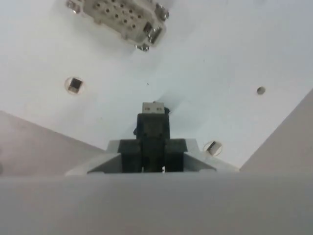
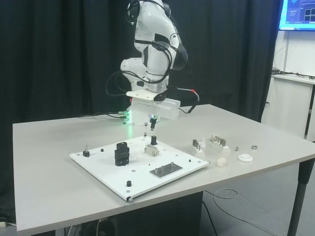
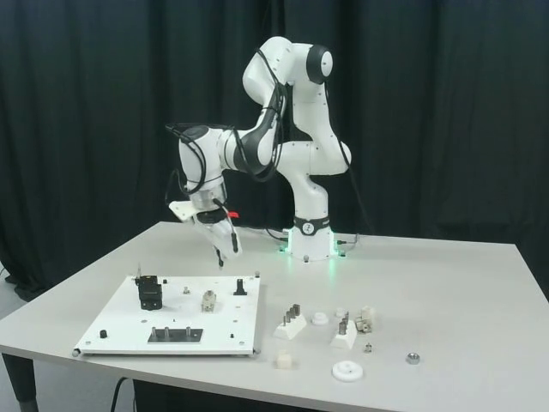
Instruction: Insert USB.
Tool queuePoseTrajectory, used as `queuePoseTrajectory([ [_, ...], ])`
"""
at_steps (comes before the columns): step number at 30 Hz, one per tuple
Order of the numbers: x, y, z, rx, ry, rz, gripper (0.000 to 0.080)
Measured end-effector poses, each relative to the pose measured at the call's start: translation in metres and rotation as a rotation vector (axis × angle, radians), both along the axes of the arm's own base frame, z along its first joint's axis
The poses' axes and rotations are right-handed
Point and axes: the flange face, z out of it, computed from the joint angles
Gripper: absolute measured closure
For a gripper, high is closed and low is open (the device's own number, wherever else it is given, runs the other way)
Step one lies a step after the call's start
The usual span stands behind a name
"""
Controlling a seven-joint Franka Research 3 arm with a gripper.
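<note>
Gripper (image 1: 153, 147) pinching black USB plug (image 1: 153, 125) by its body, metal tip sticking out. Plug hanging in air above white board (image 2: 110, 172), near its far edge. Plug looking small, light, stiff; tip probably bending if pushed in crooked.

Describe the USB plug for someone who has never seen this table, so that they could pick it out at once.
Find the white board on the grey table, then the white arm's gripper hanging above the board's far edge. The USB plug is the small black piece with a metal tip pinched between its fingers; it alone is held in the air, while every other part rests on a surface.
</note>
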Motion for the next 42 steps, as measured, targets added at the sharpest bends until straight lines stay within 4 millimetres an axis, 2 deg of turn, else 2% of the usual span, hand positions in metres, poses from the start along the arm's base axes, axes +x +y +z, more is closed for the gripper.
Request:
queuePoseTrajectory([
  [19,-0.039,0.01,-0.013,0.01,-0.07,-0.311,0.0708],
  [42,-0.059,-0.005,-0.023,0.085,-0.056,-0.544,0.0708],
])
